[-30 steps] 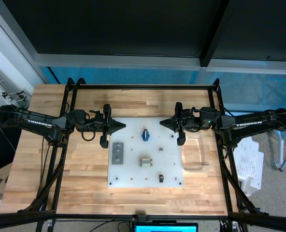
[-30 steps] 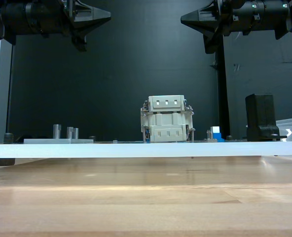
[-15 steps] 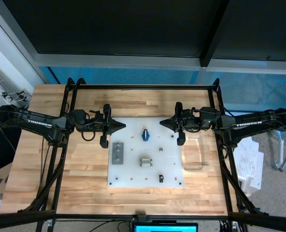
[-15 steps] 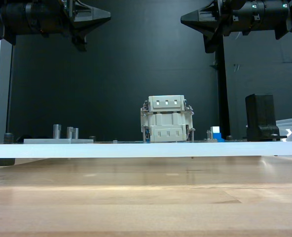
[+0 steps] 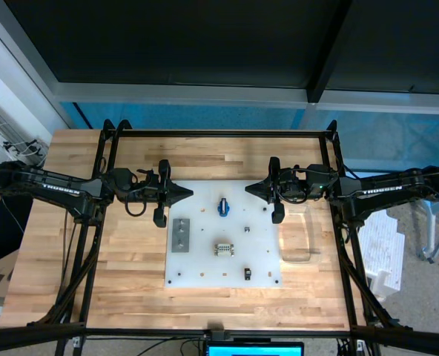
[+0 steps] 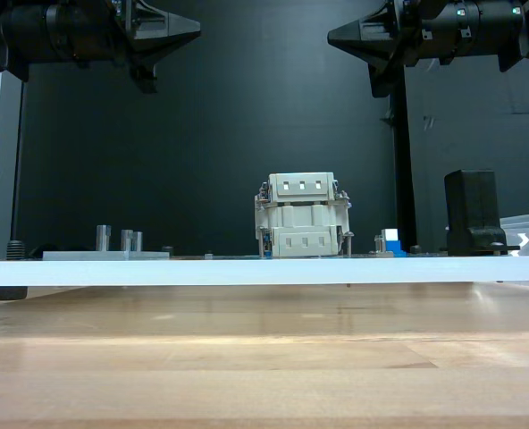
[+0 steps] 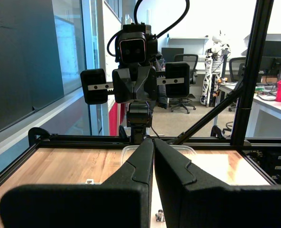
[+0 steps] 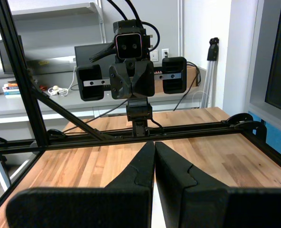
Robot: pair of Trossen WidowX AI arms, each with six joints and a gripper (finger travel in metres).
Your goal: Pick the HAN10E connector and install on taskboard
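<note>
High view: we find the HAN10E connector (image 5: 222,250) standing near the middle of the taskboard (image 5: 197,274), with the left gripper (image 5: 188,193) and right gripper (image 5: 249,188) both pinched closed, empty, raised over its far edge; we judge insertion done, so next we need only verify seating.

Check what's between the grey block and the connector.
Only bare board between block and connector, seen in the high view. Left gripper and right gripper hover shut over its far side.
</note>
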